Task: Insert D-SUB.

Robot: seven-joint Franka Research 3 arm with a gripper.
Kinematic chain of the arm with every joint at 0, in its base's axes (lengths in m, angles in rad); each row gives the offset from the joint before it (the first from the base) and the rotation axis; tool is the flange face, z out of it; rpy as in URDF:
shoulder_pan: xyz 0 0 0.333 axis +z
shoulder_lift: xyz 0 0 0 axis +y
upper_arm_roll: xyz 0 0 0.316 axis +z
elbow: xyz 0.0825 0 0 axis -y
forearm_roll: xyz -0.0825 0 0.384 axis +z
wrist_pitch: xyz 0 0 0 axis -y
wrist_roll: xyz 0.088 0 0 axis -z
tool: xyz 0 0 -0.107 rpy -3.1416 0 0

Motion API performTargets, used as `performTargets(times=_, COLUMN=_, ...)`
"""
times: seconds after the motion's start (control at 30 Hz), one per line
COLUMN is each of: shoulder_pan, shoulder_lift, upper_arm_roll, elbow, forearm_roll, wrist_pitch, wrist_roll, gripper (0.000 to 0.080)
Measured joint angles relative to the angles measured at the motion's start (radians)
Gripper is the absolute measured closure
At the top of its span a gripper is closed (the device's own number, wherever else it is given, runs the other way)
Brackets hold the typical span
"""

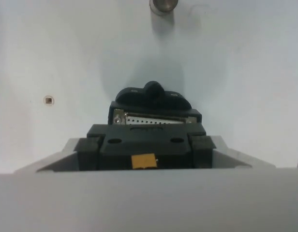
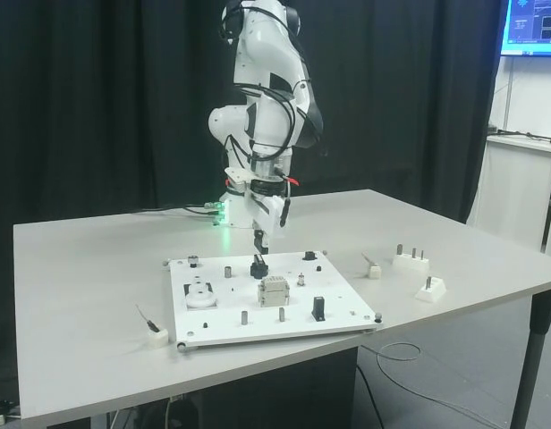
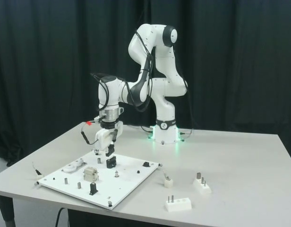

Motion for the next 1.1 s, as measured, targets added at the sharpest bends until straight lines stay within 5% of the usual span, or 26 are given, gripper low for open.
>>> performTargets(times=1.1, shoulder_pan=0.000, shoulder_lift=-0.002, upper_arm_roll=-0.006, elbow=-0.049, forearm_roll=0.000, wrist_pitch=0.086, wrist_roll=-0.007, gripper=0.0417)
